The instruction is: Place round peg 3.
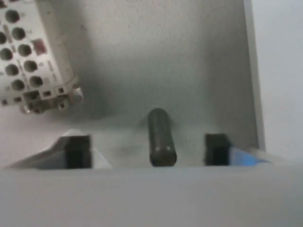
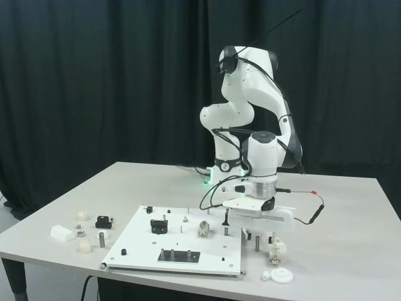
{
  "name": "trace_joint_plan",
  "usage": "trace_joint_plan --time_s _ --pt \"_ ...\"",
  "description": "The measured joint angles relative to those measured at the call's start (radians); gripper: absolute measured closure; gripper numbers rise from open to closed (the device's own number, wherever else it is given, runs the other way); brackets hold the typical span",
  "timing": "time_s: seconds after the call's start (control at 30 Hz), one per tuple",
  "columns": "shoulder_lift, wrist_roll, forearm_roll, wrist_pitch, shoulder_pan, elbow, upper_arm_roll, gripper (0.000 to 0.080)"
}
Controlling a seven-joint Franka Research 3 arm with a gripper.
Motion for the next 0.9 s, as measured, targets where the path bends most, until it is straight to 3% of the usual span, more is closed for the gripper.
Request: trace_joint_plan --time_s 0.1,0.13,0.17,0.2,0.37,0.4,0.9 --pt "-0.002 0.0 0.0 -0.002 0.0 0.003 0.0 0.0521" --pt "-0.003 0.0 0.0 -0.002 0.0 0.004 0.0 0.0213" --pt "-0.004 0.0 0.0 -0.003 0.0 0.004 0.001 0.0213" --pt "-0.005 0.0 0.0 -0.004 0.0 0.005 0.001 0.006" --pt "-0.016 0.0 0.0 -0.02 0.0 0.011 0.001 0.006" --pt "-0.018 0.0 0.0 -0.023 0.0 0.012 0.001 0.0017" --pt "-0.033 0.0 0.0 -0.09 -0.002 0.034 -0.004 0.0003"
